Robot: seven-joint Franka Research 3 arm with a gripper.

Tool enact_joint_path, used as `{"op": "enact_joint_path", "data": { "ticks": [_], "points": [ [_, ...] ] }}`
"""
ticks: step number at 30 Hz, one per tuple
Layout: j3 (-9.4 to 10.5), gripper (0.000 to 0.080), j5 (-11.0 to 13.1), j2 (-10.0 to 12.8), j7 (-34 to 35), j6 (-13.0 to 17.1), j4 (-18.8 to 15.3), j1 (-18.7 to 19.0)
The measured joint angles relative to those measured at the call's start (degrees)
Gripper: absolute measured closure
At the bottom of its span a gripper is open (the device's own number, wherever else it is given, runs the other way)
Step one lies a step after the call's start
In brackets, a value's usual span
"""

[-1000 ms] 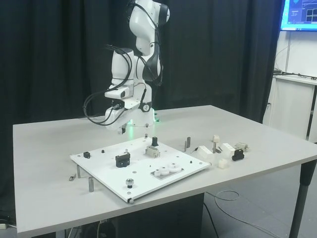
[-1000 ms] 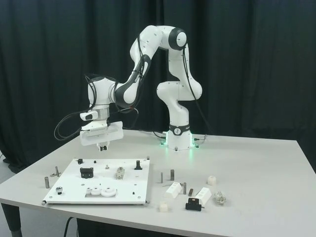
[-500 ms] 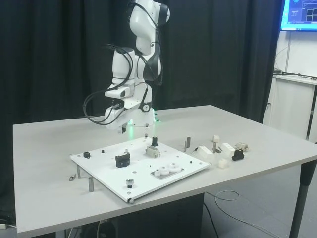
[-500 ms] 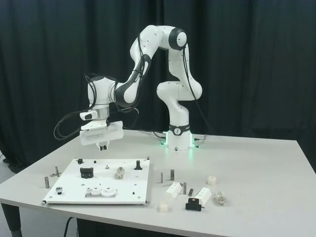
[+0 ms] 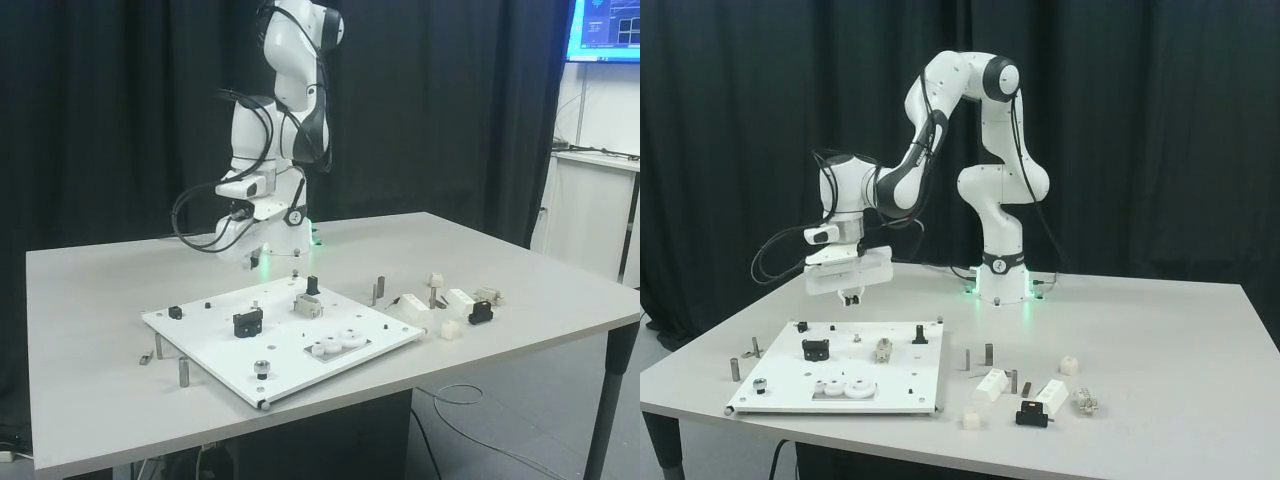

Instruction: Place BNC.

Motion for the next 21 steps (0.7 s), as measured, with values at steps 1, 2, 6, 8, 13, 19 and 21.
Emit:
{"op": "enact_joint_path", "data": {
  "ticks": [1,2,6,8,13,19,21],
  "points": [
    [0.02,0.0676,0.0,0.0,0.3,-0.1,0.0,0.2],
    [0.06,0.0676,0.0,-0.1,0.8,-0.3,0.0,0.4],
    [0.28,0.0676,0.1,-0.4,3.3,-1.1,-0.1,1.7],
    [0.41,0.0676,0.2,-0.7,5.0,-1.8,-0.1,2.7],
    [1.05,0.0676,0.4,-2.0,9.8,-3.3,-0.5,5.6],
    [2.63,0.0676,1.0,-3.9,16.7,-5.0,-1.1,9.9],
    [3.31,0.0676,1.2,-4.3,19.3,-5.3,-1.2,11.4]
  ]
}}
